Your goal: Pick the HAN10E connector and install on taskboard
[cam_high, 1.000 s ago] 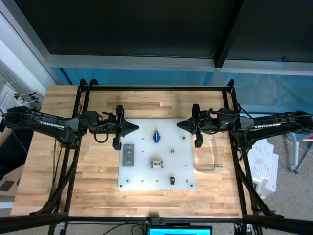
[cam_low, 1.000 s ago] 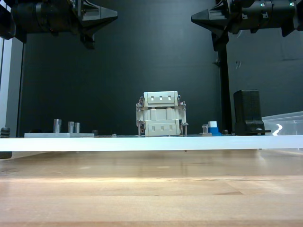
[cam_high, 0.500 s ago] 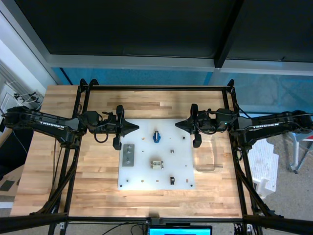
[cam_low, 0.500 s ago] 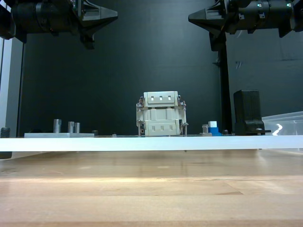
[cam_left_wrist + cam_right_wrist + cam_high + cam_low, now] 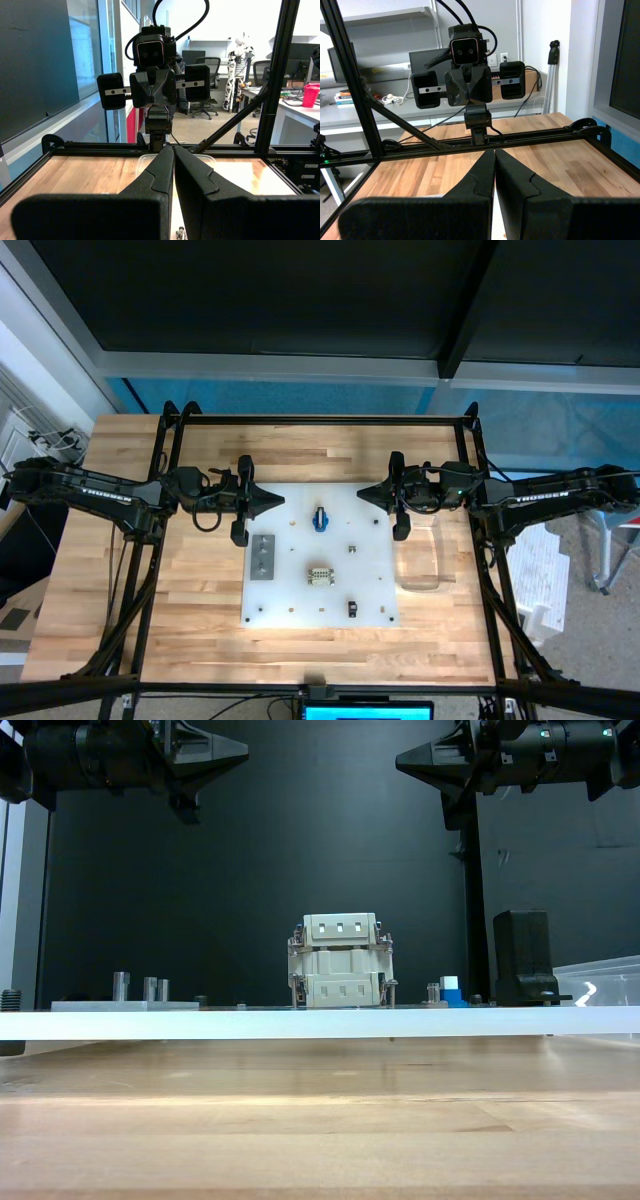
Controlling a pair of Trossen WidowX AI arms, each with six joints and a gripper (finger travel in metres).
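Two black grippers, the left gripper (image 5: pixel 282 499) over the left edge of the white taskboard (image 5: pixel 375 575) and the right gripper (image 5: pixel 361 492) over its right edge, hang above a table (image 5: pixel 170 610) of pale, striped wooden planks. On the board sit the pale grey-beige HAN10E connector (image 5: pixel 320 576), a blue knob (image 5: pixel 320 520) farther off, a grey metal block (image 5: pixel 262 558) at left and a small black part (image 5: pixel 353 609) nearest.

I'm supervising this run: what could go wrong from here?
1. The left gripper and right gripper hover high over the far part of the large white square taskboard, jaws shut. Descending shut would likely knock the small pale grey rectangular connector rather than grasp it.
2. The small black block close by could catch a finger.
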